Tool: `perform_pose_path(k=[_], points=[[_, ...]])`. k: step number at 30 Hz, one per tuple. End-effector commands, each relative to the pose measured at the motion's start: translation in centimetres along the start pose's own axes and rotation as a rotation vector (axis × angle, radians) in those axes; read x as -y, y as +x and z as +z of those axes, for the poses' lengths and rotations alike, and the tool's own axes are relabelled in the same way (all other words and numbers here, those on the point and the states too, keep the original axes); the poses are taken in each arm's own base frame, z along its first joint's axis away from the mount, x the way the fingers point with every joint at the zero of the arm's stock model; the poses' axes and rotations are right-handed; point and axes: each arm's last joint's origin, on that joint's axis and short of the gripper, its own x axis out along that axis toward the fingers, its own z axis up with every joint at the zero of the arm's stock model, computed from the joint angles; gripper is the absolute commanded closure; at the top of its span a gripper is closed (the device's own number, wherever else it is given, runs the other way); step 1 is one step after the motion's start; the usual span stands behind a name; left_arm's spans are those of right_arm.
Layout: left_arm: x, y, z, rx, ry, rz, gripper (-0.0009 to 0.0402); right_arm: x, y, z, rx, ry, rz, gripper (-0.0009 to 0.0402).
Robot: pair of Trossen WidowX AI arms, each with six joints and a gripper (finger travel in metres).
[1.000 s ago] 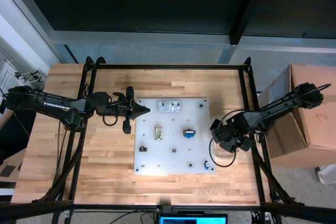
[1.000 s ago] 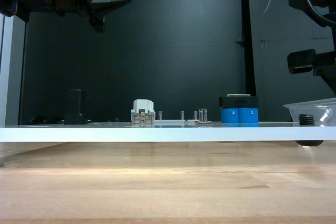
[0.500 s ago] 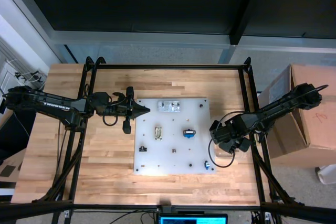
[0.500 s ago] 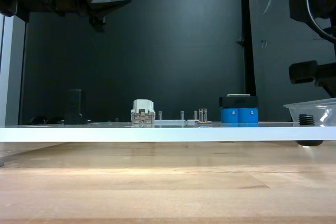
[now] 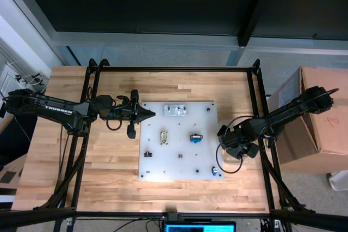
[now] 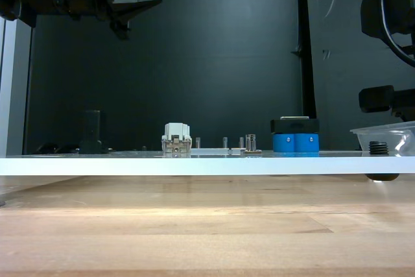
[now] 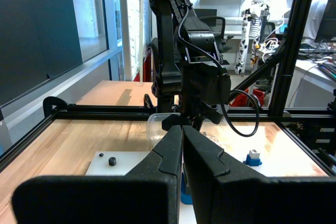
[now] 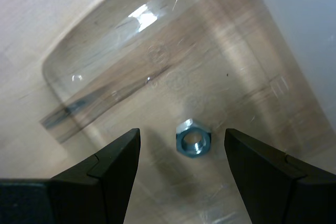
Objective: Pick the M12 nut and place it on its threads and fasten
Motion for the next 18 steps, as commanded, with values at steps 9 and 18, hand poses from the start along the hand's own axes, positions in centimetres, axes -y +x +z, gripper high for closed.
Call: perform_pose_path(k=[9,18], points=[[0.00,0.00,0.00,0.000,0.000,0.000,0.0393,-0.14,0.45,-0.25,-0.003,0.001,0.001,0.0176],[0.00,0.00,0.00,0.000,0.000,0.000,0.0393,-0.10,0.51,-0.21,0.005,0.001,-0.004,0.0252]])
